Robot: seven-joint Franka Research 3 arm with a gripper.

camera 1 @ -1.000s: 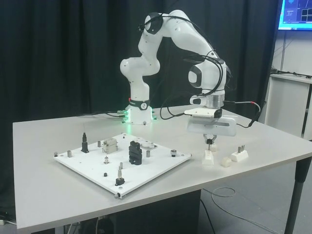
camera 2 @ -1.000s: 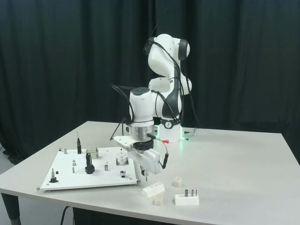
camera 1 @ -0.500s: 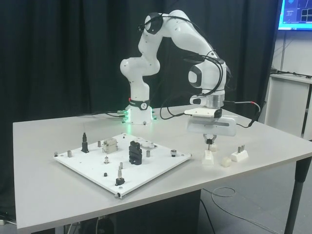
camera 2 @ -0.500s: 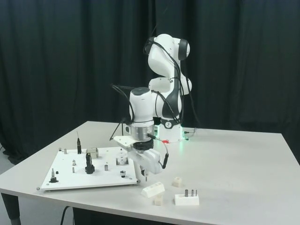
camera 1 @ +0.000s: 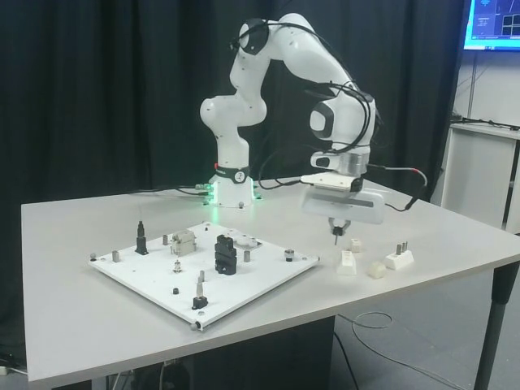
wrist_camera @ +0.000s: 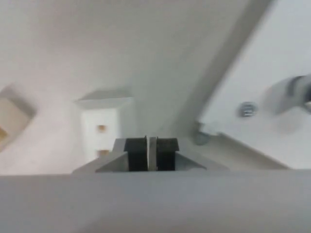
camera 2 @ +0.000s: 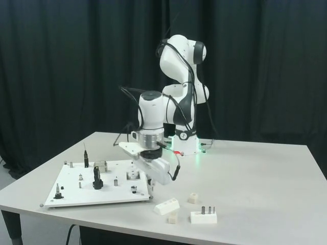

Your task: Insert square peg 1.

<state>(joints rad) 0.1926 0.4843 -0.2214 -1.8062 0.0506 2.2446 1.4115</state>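
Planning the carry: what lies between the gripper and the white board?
Only bare grey table, seen in the first room view; the gripper holds the peg.

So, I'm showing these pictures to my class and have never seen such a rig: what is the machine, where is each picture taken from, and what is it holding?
It is a white robot arm bolted on a grey table, ending in a two-fingered hand. Two pictures come from cameras in the room, on different sides. The third looks down from the wrist, past the hand's black pads. On the table lies a flat white board carrying small fittings, with a few small white blocks beside it. The hand hangs over the table near those blocks, shut on a small grey metal peg that points down.
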